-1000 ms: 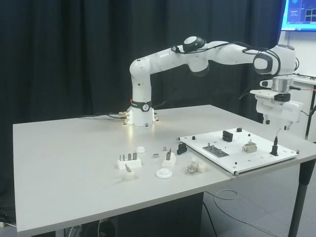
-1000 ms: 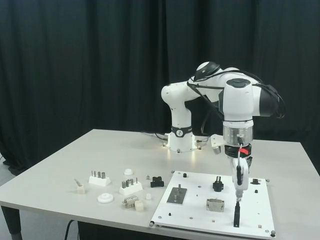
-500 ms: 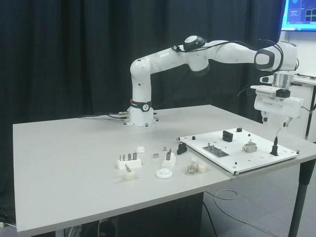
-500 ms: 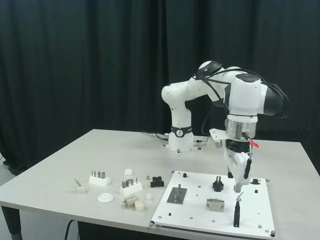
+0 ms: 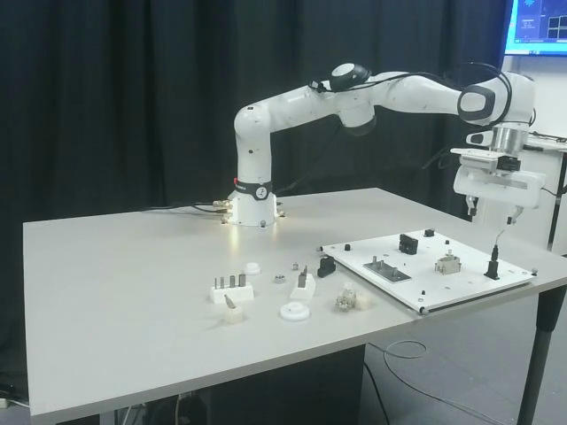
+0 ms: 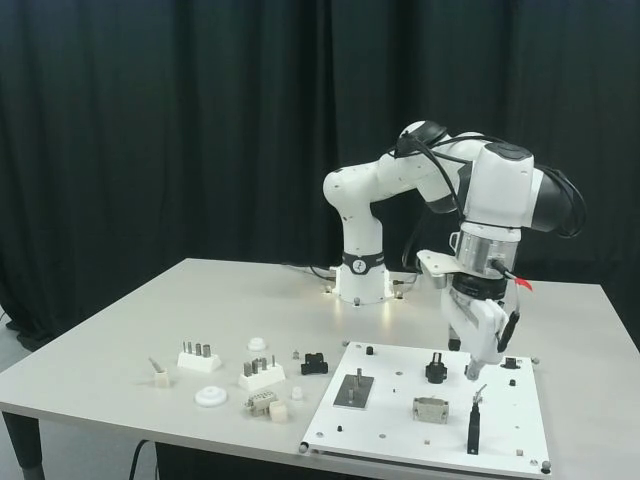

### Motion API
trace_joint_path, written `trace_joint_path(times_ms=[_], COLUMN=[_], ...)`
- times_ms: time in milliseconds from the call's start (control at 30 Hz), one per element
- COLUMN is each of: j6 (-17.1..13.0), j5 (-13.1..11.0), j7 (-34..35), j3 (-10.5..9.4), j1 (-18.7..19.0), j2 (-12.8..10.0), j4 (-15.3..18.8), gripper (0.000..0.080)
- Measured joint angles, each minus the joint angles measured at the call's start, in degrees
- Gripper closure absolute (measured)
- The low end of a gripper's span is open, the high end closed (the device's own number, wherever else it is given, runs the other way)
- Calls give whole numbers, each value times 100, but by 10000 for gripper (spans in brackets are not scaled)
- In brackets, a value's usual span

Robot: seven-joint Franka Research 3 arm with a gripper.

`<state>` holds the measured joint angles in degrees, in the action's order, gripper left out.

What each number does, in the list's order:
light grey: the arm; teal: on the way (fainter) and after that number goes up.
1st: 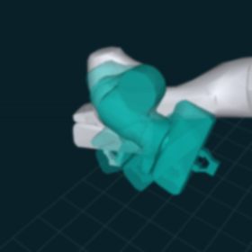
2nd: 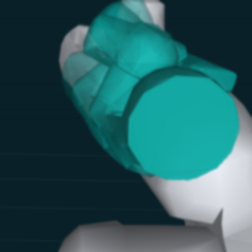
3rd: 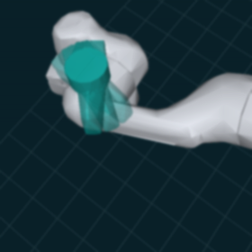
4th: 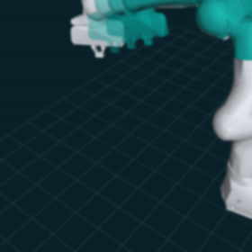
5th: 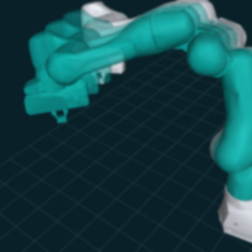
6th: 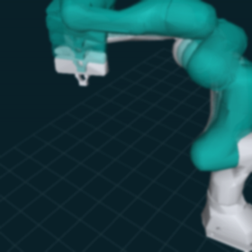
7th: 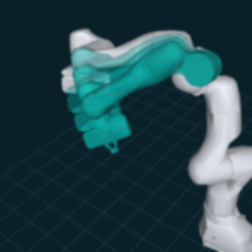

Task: Pick waterproof.

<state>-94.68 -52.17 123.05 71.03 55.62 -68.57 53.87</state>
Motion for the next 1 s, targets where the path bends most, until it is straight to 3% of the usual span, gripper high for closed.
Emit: trace_joint_path(times_ms=[500, 1000], j6=[71, 71], j5=[348, 613], j7=[-667, -1480], j3=[0, 0], j1=[-67, -113], j2=[-2, -2], j4=[57, 319], gripper=[3, 3])
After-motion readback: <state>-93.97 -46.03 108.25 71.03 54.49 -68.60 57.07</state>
